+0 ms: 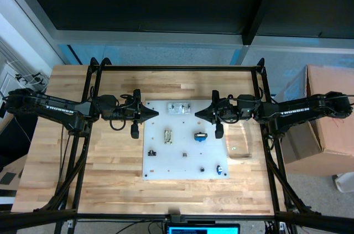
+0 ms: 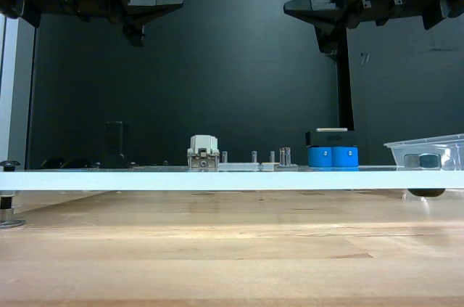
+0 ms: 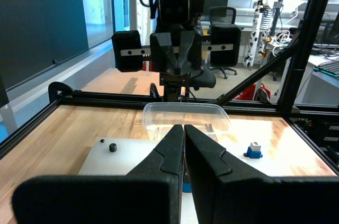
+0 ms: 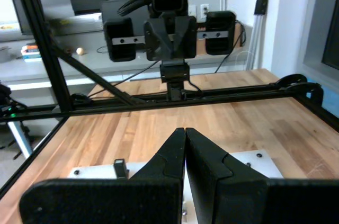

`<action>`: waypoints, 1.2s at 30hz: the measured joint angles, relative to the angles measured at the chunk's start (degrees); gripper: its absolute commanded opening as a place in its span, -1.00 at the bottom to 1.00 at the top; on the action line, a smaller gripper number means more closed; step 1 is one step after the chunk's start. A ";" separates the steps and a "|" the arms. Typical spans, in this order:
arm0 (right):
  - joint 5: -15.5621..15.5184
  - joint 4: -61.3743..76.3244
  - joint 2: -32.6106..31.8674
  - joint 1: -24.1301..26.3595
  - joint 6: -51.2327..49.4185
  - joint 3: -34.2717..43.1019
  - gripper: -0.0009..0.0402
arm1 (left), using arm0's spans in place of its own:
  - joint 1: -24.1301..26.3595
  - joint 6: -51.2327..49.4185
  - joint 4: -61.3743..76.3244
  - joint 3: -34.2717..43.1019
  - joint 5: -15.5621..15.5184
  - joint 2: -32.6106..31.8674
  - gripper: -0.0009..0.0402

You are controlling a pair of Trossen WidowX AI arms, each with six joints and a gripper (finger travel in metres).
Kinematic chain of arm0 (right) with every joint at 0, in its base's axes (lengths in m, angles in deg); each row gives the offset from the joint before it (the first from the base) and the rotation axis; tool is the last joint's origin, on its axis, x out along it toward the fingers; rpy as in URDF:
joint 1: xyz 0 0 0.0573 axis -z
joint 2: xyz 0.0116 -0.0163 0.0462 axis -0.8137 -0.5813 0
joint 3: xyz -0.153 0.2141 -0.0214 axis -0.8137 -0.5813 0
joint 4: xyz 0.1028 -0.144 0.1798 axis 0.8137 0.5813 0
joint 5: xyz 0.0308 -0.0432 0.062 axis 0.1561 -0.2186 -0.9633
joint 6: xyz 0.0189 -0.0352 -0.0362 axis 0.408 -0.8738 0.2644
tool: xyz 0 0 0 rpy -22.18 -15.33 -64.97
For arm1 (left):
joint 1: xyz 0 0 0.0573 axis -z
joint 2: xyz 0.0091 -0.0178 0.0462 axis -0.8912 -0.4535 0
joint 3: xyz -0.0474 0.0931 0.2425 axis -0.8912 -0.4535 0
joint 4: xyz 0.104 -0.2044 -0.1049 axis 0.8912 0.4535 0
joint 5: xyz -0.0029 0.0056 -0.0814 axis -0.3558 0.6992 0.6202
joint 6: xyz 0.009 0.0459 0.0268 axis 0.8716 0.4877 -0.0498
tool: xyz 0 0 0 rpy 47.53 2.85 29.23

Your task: Unfasten the M12 nut and place it in the container

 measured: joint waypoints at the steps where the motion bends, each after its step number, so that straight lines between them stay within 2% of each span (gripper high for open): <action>1: 0.02 2.38 0.00 -0.24 -0.04 1.05 -0.96 | 0.00 0.02 0.02 0.00 -0.02 0.00 -0.96; 6: 1.07 16.39 -0.02 -2.05 0.07 7.08 -0.96 | 0.00 0.02 0.00 0.00 0.00 0.00 -0.96; 12: 4.98 31.65 -0.17 -5.99 1.33 13.40 -0.96 | 0.00 0.00 0.02 0.02 0.00 -0.02 -0.96; 18: 5.29 42.38 -0.42 -8.48 4.96 18.14 -0.96 | 0.00 0.02 0.02 0.00 0.00 0.00 -0.96; 23: 7.72 48.96 -1.81 -10.73 5.86 21.20 -0.96 | 0.00 0.02 0.02 0.02 0.00 0.00 -0.96; 31: 7.82 56.78 -7.26 -12.83 6.47 26.86 -0.96 | 0.00 0.00 0.02 0.02 0.00 0.00 -0.96; 36: 7.76 66.34 -10.93 -14.08 7.10 31.43 -0.96 | 0.00 0.00 0.02 0.02 0.00 0.00 -0.96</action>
